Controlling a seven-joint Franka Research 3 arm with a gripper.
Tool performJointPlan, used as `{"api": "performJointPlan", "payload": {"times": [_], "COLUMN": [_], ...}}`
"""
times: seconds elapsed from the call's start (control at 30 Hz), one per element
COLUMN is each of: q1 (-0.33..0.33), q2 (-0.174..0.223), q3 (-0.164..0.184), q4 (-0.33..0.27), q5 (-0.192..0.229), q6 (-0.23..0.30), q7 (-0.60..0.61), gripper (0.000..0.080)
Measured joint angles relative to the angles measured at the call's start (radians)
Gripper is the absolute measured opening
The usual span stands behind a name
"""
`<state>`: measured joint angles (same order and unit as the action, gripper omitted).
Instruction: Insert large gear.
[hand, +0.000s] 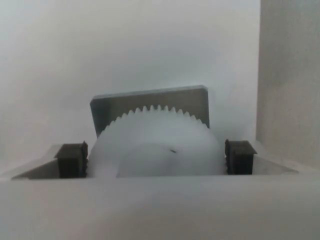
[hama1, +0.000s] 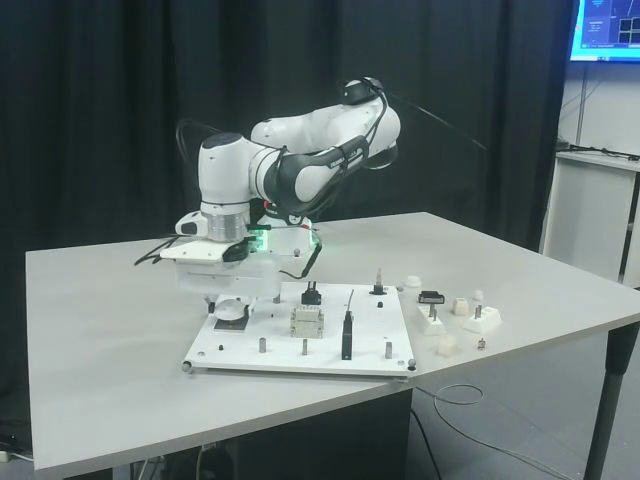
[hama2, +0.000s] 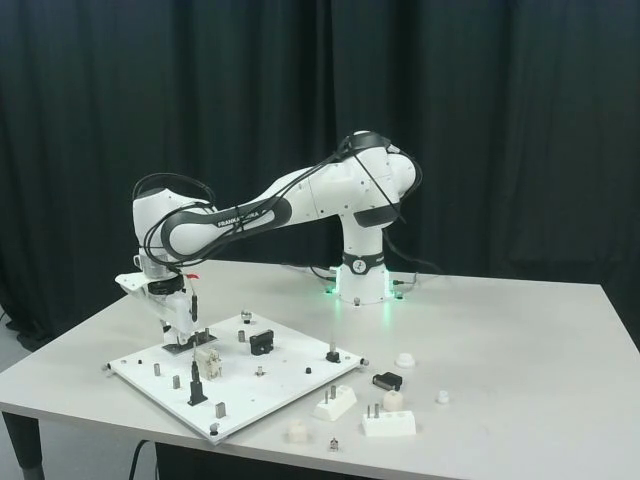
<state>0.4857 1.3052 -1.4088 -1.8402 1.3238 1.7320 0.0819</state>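
In the wrist view the large white gear (hand: 155, 142) sits between my two black finger pads (hand: 71, 159), and both pads touch its toothed rim. My gripper (hand: 156, 159) is shut on the gear. Just behind the gear lies a grey metal plate (hand: 150, 101). In the first room view the gripper (hama1: 232, 303) hangs low over the white assembly board (hama1: 370, 345), directly above the grey plate (hama1: 228, 322) at the board's left end. The second room view shows the gripper (hama2: 180, 335) at the same spot over the board (hama2: 270, 398).
Several upright pegs, a grey block (hama1: 306, 321) and black parts (hama1: 347, 338) stand on the board to the right of the gripper. Small white parts (hama1: 481, 318) and a black piece (hama1: 432, 297) lie on the grey table (hama1: 100, 330) beyond the board's right edge.
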Motion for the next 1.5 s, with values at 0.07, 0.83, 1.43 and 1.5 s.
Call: {"api": "performJointPlan", "payload": {"times": [0.07,0.83,1.43,1.5], "q1": [0.000,0.000,0.005,0.005], "q2": [0.000,0.000,-0.001,-0.001], "q3": [0.001,0.011,0.011,0.011], "q4": [0.000,-0.001,-0.008,-0.008], "q5": [0.000,0.006,0.006,0.007], "q6": [-0.003,0.014,0.014,0.015], "q7": [-0.006,-0.040,-0.080,-0.086], "gripper": [0.0598,0.0598,0.0598,0.0598]}}
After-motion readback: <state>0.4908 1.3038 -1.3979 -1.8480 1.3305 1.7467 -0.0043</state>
